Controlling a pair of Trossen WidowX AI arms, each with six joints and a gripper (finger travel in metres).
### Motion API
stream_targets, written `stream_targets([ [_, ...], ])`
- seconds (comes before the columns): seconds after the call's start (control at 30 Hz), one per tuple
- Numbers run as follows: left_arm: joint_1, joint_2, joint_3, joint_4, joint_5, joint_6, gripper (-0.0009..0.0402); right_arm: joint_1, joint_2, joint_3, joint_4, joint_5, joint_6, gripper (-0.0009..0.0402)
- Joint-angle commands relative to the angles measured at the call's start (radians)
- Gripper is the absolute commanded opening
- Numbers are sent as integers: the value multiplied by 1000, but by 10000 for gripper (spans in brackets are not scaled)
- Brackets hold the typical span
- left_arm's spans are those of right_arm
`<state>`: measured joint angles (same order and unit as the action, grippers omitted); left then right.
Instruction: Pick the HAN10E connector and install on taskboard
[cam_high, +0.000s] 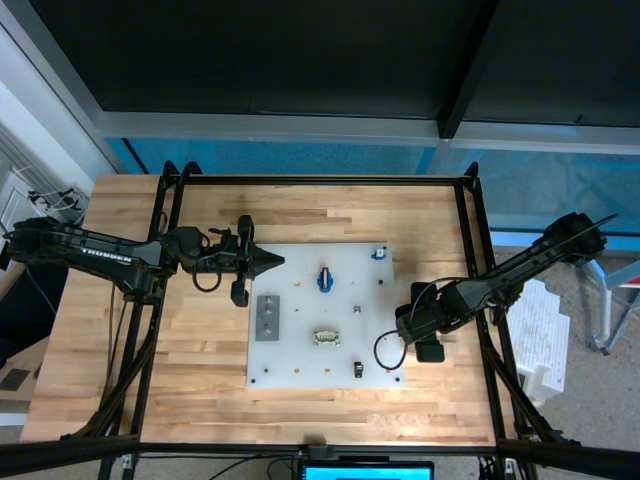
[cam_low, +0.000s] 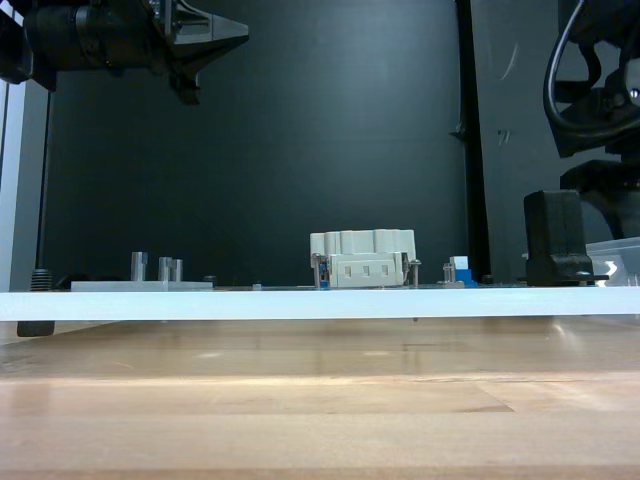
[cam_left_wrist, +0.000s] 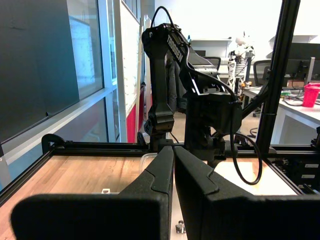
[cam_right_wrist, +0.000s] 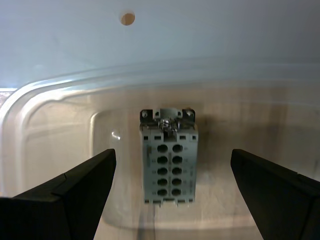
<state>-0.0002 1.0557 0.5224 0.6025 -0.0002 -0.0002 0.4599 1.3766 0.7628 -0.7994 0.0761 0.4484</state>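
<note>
1. A robotics lab: two black robot arms (cam_high: 90, 250) inside a black metal frame (cam_high: 320, 181) reach over a pale wooden table (cam_high: 150, 400), left gripper (cam_high: 272, 261) above its left half, right gripper (cam_high: 425, 340) low at its right.
2. Beyond the frame stand white office desks (cam_left_wrist: 300, 112), chairs (cam_left_wrist: 260, 72) and monitors (cam_left_wrist: 305, 52).

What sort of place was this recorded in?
Likely a robotics lab in an office: a wooden bench in a black frame, a white taskboard, office desks and chairs behind. The left gripper hangs shut near the board's left edge; the right gripper is open over a clear tray by its right edge.
</note>
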Motion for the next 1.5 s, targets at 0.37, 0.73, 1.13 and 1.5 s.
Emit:
stream_targets([
  [0.37, 0, 0, 0, 0, 0, 0, 1, 1, 0, -60, 76, -1, -9, 322],
  [0.73, 0, 0, 0, 0, 0, 0, 1, 0, 0, -63, 74, 0, -11, 270],
  [1.13, 0, 0, 0, 0, 0, 0, 1, 0, 0, -60, 72, -1, -11, 156],
  [1.5, 0, 0, 0, 0, 0, 0, 1, 0, -10, -49, 70, -43, -10, 84],
])
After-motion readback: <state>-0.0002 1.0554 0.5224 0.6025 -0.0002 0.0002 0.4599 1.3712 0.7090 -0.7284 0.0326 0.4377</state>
